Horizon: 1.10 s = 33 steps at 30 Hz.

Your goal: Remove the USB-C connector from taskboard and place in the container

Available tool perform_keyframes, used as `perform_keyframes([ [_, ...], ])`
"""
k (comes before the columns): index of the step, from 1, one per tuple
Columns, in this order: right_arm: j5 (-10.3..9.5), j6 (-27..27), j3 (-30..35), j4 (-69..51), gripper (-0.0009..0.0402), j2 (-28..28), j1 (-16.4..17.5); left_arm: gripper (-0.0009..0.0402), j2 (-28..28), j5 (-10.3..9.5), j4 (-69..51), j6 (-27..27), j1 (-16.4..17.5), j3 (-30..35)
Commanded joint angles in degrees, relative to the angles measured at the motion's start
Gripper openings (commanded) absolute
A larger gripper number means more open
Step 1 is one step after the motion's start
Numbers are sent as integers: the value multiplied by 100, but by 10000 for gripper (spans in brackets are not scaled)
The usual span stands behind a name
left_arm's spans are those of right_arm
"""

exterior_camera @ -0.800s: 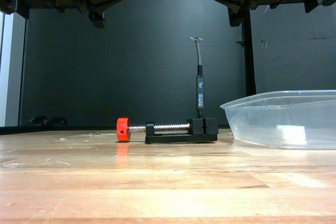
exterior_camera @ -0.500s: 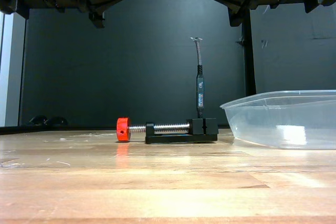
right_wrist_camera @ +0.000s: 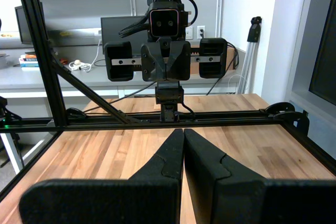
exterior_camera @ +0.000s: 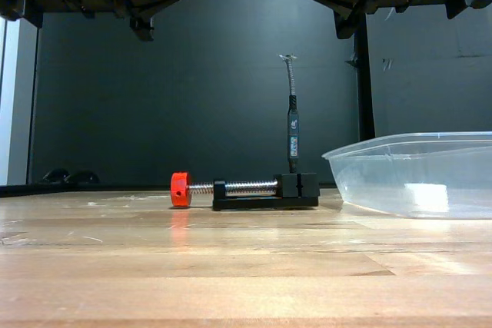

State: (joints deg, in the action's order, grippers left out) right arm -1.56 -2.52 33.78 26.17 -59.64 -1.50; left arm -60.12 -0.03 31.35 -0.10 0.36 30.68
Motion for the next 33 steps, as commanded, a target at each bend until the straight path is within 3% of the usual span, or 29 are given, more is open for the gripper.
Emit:
perform_keyframes([
  [1, 2, -2, 4, 11, 0, -2, 2, 0, 0, 0, 0, -2, 2, 2],
  [9, 2, -87, 68, -151, 0, -2, 2, 0, 0, 0, 2, -2, 0, 2],
  [11, 26, -127, 291, -846, 0, -2, 4, 0, 0, 0, 2, -2, 2, 2],
  [13, 184, -92, 586, -1714, 0, -94, 33, 0, 0, 0, 0, -2, 0, 2],
  [22, 195, 151, 1725, -4170, 0, -769, 275, 0, 0, 0, 2, -2, 0, 2],
  [33, 254, 284, 2715, -5766, 0, -1617, 457, 0, 0, 0, 0, -2, 0, 2],
])
